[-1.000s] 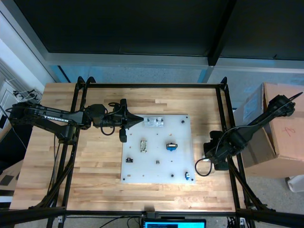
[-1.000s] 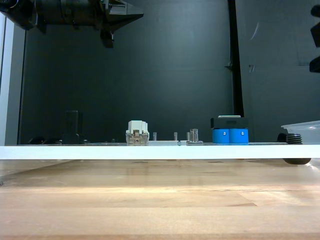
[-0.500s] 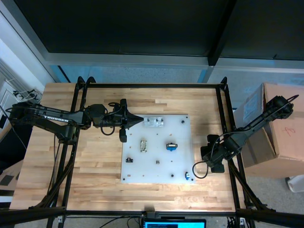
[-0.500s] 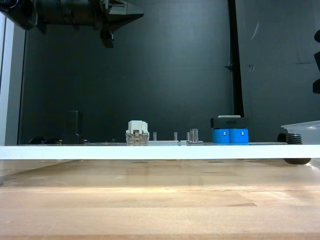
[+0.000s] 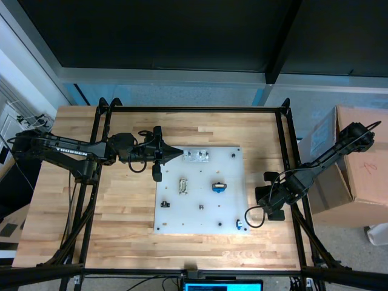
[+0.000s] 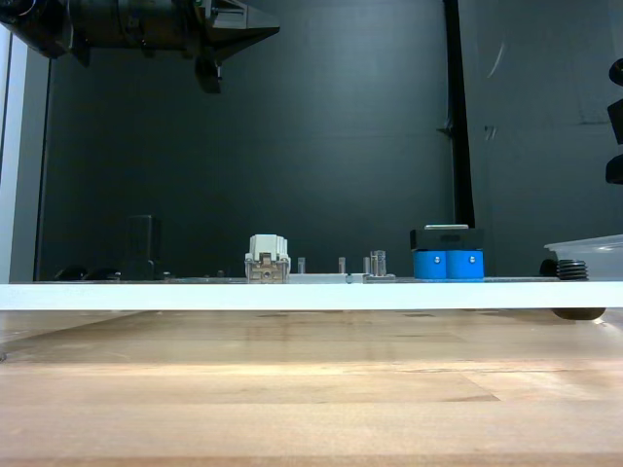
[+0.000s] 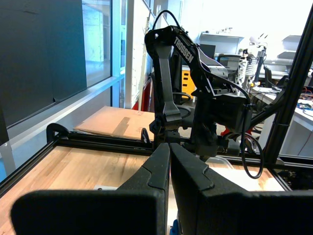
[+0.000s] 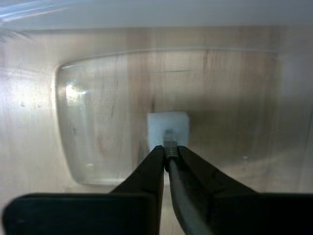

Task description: Pick the RJ45 connector and install on the taskboard

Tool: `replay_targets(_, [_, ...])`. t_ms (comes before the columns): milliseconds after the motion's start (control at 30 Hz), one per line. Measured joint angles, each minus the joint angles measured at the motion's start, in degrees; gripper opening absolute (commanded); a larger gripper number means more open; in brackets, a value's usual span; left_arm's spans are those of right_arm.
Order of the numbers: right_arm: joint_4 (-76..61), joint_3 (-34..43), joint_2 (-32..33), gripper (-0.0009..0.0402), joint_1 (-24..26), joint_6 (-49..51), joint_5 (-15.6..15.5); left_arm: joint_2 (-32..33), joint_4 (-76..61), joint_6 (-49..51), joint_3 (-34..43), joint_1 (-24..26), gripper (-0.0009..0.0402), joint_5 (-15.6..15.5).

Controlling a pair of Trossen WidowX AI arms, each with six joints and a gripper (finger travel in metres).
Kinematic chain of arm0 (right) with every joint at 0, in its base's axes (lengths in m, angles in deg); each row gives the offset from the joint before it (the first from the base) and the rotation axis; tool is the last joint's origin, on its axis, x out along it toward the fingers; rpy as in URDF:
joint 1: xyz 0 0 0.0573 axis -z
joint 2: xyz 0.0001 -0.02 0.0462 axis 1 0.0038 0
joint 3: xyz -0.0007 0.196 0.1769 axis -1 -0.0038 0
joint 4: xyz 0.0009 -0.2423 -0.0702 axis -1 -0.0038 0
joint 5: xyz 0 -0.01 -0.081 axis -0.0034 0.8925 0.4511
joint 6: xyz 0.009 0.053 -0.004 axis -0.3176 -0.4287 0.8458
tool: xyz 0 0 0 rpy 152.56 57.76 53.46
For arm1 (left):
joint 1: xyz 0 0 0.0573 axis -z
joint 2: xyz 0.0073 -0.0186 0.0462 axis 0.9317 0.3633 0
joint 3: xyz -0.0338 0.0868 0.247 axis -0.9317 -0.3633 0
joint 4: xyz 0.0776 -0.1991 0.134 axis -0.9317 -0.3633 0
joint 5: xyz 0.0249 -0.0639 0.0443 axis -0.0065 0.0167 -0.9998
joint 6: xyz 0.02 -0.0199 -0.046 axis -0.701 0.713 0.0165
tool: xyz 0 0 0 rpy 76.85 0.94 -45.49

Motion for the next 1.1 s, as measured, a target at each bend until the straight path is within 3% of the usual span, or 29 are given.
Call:
replay_targets(500, [-2.14, 3.52, -2.56, 0.0000, -0.09, 0.09, -0.15, 0.02, 0.00, 0.00, 0.00, 0.00, 0.0000, 0.00])
replay_targets(633, [-7.06, 7.98, -3.04, 0.0000, -0.11, -0.59, -0.26, 0.00, 0.02, 0.00, 0.02, 0.00, 0.0000, 0.00])
replay_targets(767, [-12.24, 13.84, -2.95, 0.0000, -0.09, -2.10, -2.84, 0.02, 0.00, 0.00, 0.00, 0.00, 0.0000, 0.00])
replay_targets(1100, [-17.35, 25.49, 2.32, 0.0000, -0.90, -1.40, -3.10, 0.02, 0.00, 0.00, 0.00, 0.00, 0.0000, 0.00])
